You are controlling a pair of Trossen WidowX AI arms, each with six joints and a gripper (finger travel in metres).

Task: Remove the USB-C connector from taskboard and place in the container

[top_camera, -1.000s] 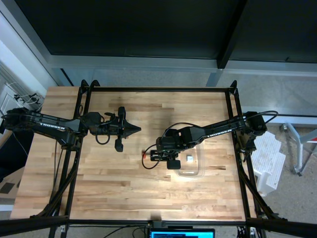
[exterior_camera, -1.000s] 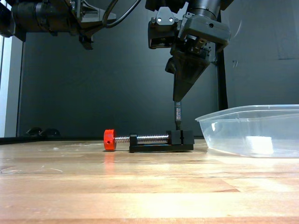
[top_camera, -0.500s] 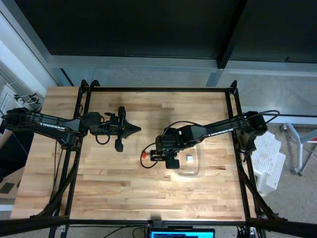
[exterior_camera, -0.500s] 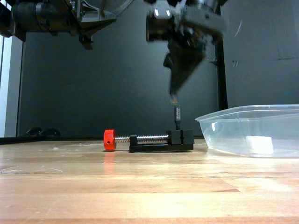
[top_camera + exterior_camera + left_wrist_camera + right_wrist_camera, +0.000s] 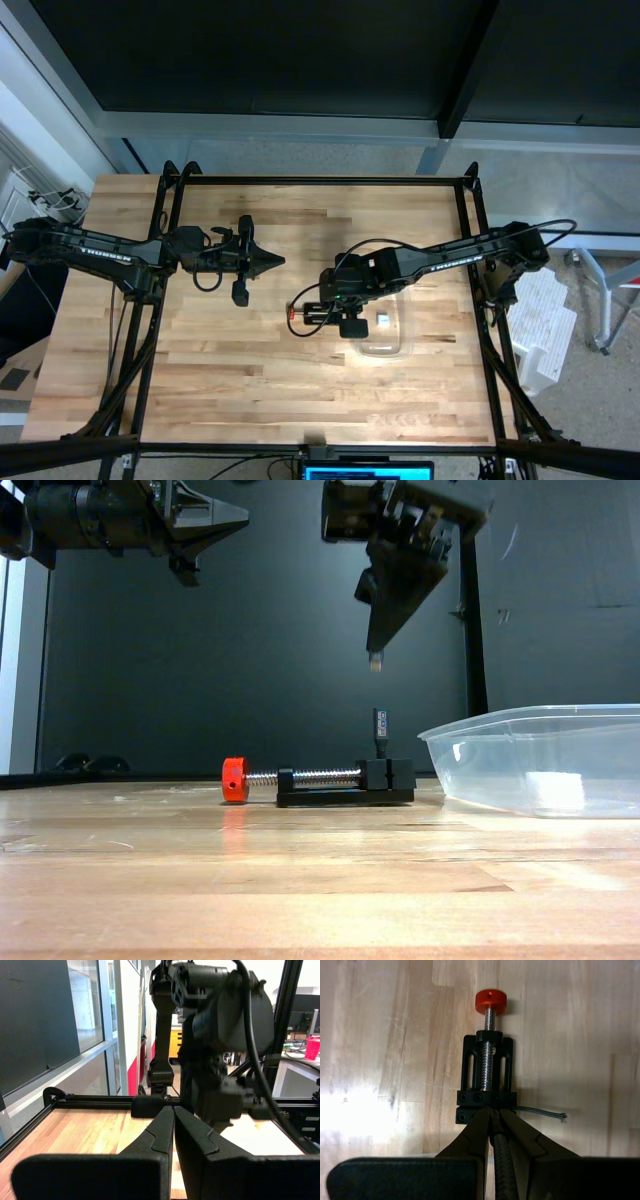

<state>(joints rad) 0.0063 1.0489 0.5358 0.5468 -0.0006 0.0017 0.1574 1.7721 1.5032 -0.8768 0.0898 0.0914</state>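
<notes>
Pale wood table [image 5: 250, 370], with black rails [image 5: 320, 181] along its far and side edges.

Hidden: in the high view my right arm covers most of the taskboard [image 5: 468, 1060]. Only its orange-red knob [image 5: 292, 313], pointing to 9 o'clock, shows clear. In the low view the container [image 5: 530, 720] is cut off at its 3 o'clock end, and the white cube [image 5: 548, 790] inside it is a blur through the clear wall. A thin grey cord [image 5: 540, 1111] with a frayed end lies on the wood beside the board's clamp end; I cannot make out what it joins. A short dark post [image 5: 380, 728] stands upright in that clamp end, and I cannot tell whether it belongs to the board.

Room: the container's near wall lies just beside the clamp end, at 3 o'clock from the board, without touching it. Bare wood lies open at 6 o'clock of both, toward the near edge.

Fingers: the right gripper [image 5: 376, 655] hangs directly above the post, with open air between them. Its fingers [image 5: 475, 1137] are drawn narrow onto the USB-C connector [image 5: 499, 1160], a dark braided stick lying lengthwise in the slim gap between them. A small pale tip [image 5: 375, 664] pokes out below the fingertips, pointing down. The connector is off the board, in the air, outside the container. The left gripper [image 5: 275, 262] is parked high at about 10 o'clock, well apart from the board. Its fingers [image 5: 161, 1135] are pressed flat together and hold nothing.
</notes>
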